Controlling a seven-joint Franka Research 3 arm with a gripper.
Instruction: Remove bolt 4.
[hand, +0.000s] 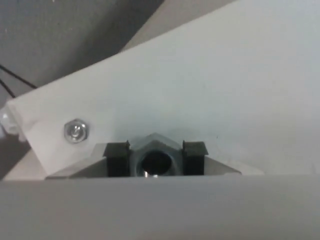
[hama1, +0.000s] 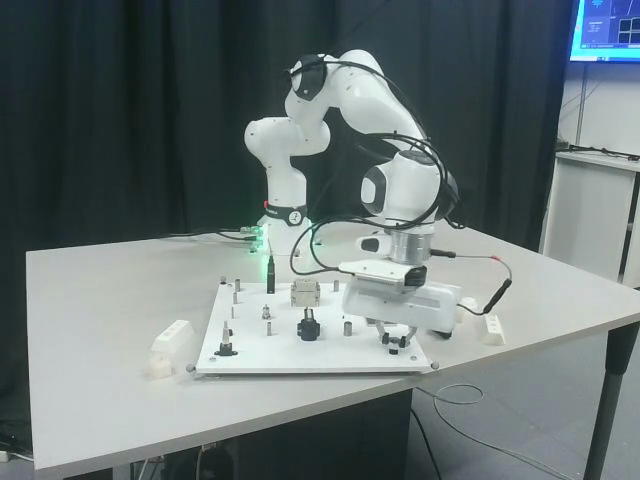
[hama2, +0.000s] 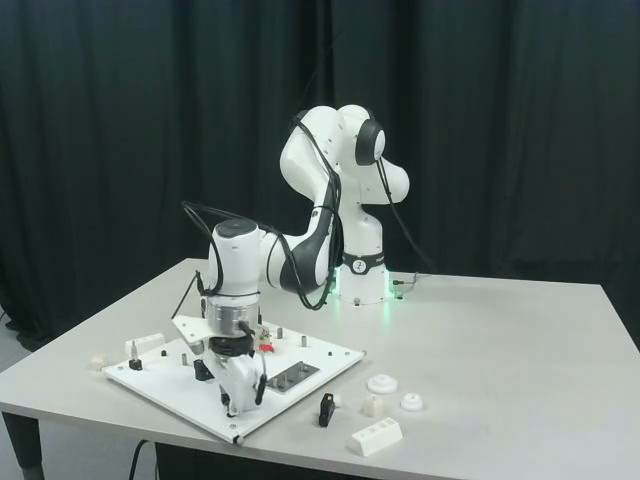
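Over the white board (hama1: 300, 350), near its front corner, I hold my gripper (hand: 155, 161) low, almost touching the surface. From the wrist view I see my two black fingers (hand: 116, 159) standing narrow on each side of a grey hexagonal socket (hand: 154, 156). They are closed on this socket, and its dark opening looks down at the board. Whether bolt 4 is under the socket, I cannot tell, because my own body hides that place. Just beside, a small hex bolt (hand: 76, 131) sits in the corner of the board, apart from my fingers.

From the first room view, the board lies on the grey bench (hama1: 100, 300) toward its front edge and carries several small upright pieces. A white block (hama1: 170, 347) rests on the bench close to one side of the board. My base (hama2: 362, 285) stands at the back of the bench.
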